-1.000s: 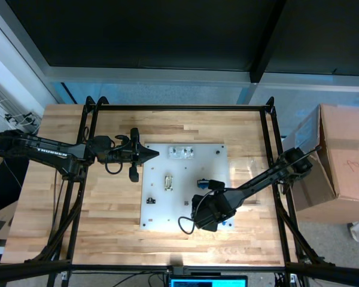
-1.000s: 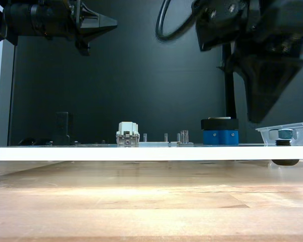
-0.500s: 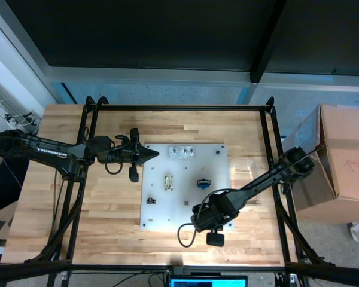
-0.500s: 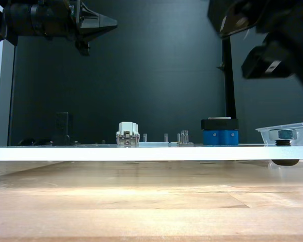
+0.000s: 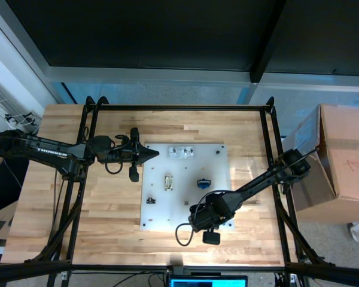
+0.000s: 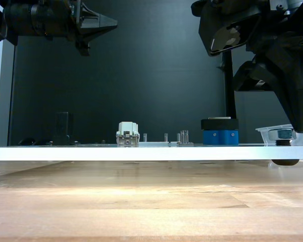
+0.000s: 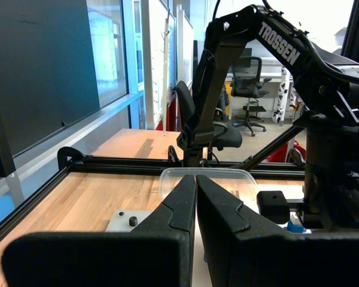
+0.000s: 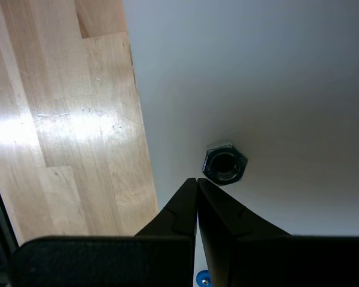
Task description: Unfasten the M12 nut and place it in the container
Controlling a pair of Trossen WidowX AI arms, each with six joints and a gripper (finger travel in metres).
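Wooden tabletop carrying a white board. Left tool, closed and empty, hovers high over the board's left edge. Right tool, closed on nothing, hangs over the board's near right edge, its tips beside the nut, which sits on its stud.

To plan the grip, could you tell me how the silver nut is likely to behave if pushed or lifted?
The nut sits on its stud, so a sideways push probably won't shift it. Its smooth metal flats look slippery; freed, it would likely lie flat. Right gripper, shut, hovers close beside it; left gripper, shut, hangs above the board's far left corner.
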